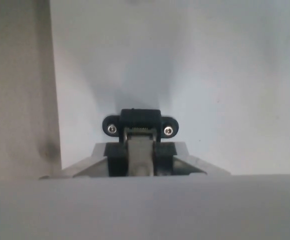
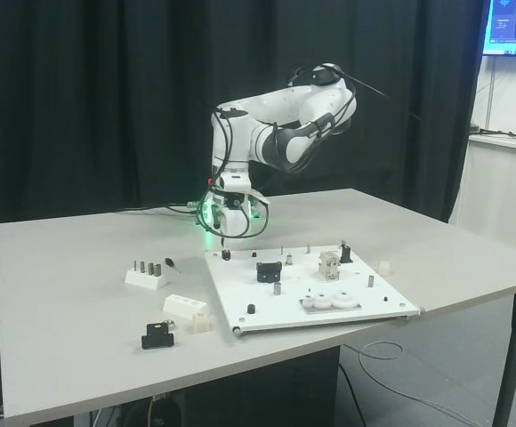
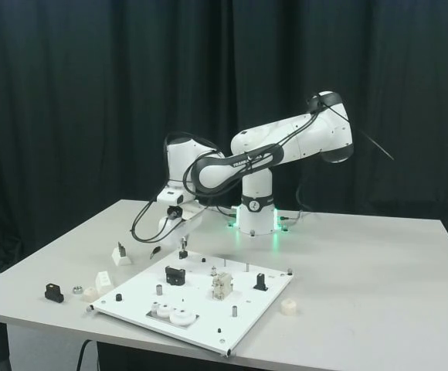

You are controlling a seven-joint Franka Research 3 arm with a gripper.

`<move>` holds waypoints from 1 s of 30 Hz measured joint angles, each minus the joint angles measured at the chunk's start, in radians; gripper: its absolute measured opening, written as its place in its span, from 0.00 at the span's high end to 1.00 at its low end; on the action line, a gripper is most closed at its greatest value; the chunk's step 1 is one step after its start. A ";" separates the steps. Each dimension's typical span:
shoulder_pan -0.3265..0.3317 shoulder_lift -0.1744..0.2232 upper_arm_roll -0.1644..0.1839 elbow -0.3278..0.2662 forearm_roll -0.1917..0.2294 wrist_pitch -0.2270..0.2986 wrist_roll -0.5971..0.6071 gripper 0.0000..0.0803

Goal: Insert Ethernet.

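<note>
Pincer (image 1: 139, 150) holds plug (image 1: 139, 157) at socket (image 1: 140, 123).

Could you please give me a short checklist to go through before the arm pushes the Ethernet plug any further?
1. Plug held: ok. The gripper is shut on the Ethernet plug.
2. Plug lined up with the black socket: ok, centred in the wrist view.
3. Plug fully seated: cannot tell, its tip hides the opening.
4. Socket fixed: ok, both screws in place on the white board.
5. Path around the socket: ok, bare board on either side.
</note>
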 joint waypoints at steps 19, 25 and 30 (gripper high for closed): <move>-0.009 0.000 0.000 -0.002 0.014 -0.010 -0.014 0.87; -0.018 0.000 0.001 -0.002 0.025 -0.020 -0.026 0.87; -0.021 0.000 -0.001 -0.002 0.027 -0.026 -0.034 0.87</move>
